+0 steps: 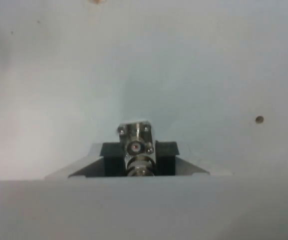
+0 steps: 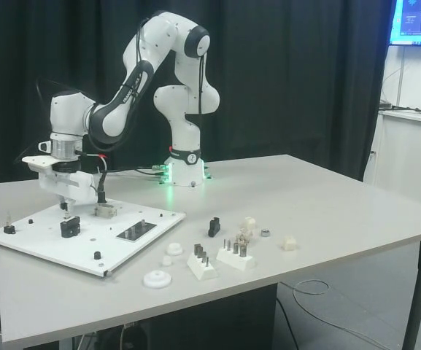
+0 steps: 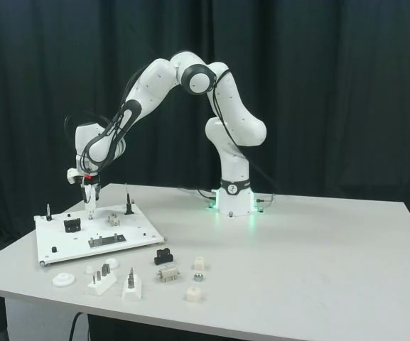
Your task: Insert BNC.
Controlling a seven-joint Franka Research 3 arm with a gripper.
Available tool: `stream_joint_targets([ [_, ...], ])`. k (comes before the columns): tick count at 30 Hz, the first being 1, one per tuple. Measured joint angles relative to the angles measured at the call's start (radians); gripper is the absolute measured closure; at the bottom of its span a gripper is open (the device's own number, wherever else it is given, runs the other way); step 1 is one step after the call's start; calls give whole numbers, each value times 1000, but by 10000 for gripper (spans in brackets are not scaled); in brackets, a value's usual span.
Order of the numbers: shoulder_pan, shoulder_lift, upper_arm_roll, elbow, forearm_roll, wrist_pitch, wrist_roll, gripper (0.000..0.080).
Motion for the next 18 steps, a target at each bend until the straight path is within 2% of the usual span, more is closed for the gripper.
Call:
stream_joint_targets([
  [18,-1,25,14,6,19,37,0,678],
])
